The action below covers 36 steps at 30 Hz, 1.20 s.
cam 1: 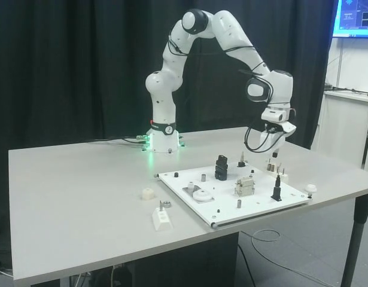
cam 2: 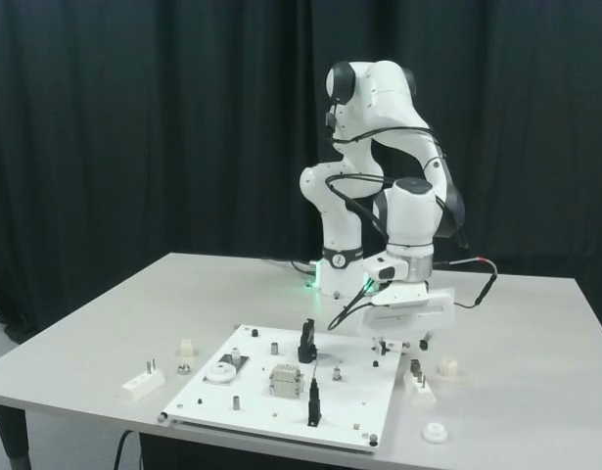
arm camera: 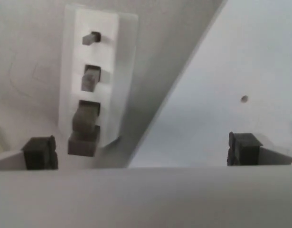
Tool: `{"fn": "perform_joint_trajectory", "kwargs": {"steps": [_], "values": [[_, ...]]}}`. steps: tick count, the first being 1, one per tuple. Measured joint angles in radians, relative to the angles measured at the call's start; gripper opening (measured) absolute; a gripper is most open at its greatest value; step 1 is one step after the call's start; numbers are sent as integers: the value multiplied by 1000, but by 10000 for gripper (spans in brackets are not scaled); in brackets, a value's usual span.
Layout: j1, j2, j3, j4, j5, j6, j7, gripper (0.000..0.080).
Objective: Pick square peg 3.
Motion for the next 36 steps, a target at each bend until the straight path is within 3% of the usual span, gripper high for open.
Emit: {"fn": "perform_joint_trajectory", "kwargs": {"steps": [19, 36], "values": [[32, 0, 15, -42, 0, 76, 74, 800], [32, 9, 19, -43, 0, 95, 81, 800]]}}
